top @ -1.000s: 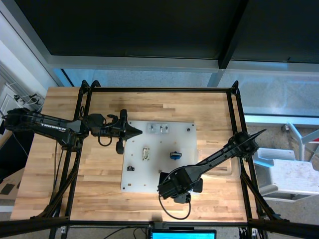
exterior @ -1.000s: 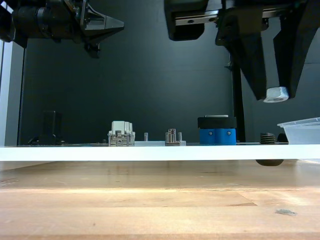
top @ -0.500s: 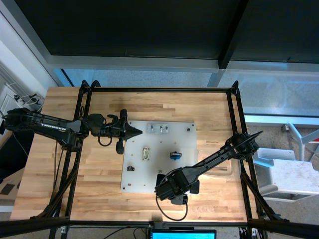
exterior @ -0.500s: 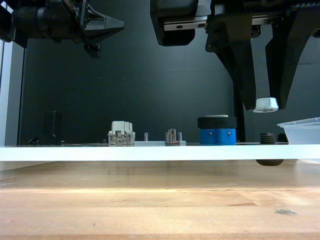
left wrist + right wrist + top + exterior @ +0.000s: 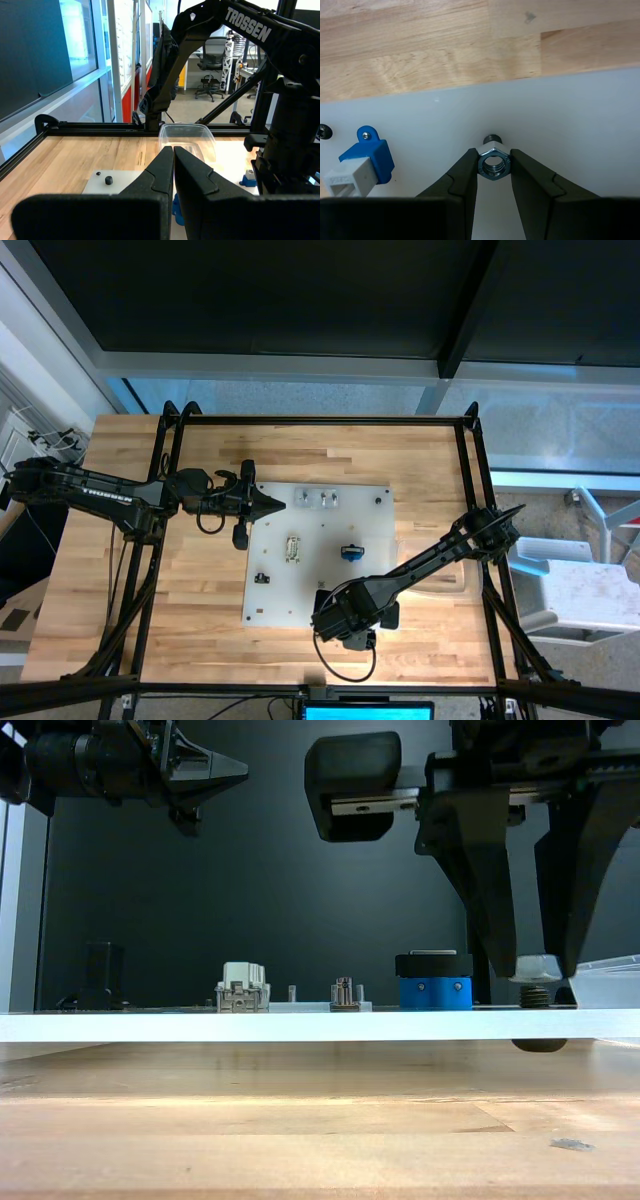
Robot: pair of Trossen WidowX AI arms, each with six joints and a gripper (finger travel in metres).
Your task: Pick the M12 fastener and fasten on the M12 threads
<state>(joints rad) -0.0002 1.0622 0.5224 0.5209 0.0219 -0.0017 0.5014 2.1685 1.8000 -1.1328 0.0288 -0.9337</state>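
- We had the right gripper (image 5: 535, 970) clamped on the M12 nut (image 5: 493, 166), one finger on each of two opposite flats. The hole was left clear and faced down towards the threads.
- Held by the flats like that, the nut lay level, which we judged it needed in order to start squarely on the stud (image 5: 536, 995).
- In the low view the nut sat right at the top of the black ribbed stud, touching or almost touching it. The ribs below it were bare, so it had not been run down.
- We could not tell whether the first thread had caught. In the right wrist view the stud tip showed just past the nut's far edge rather than through its hole.
- The clear tray (image 5: 610, 980) stood behind the stud, and the nut was not in it.
- The right arm reached in on a diagonal from the right edge to the near right part of the white board (image 5: 300, 590). Its wrist was bent so that the fingers pointed straight down over the stud.
- The left gripper (image 5: 275, 504) hung high over the board's far left edge and pointed inward. Its fingers were pressed together on nothing, well away from the work.
- Our judgement was that the next move called for turning the nut while pressing lightly. A tilt there could cross the threads.
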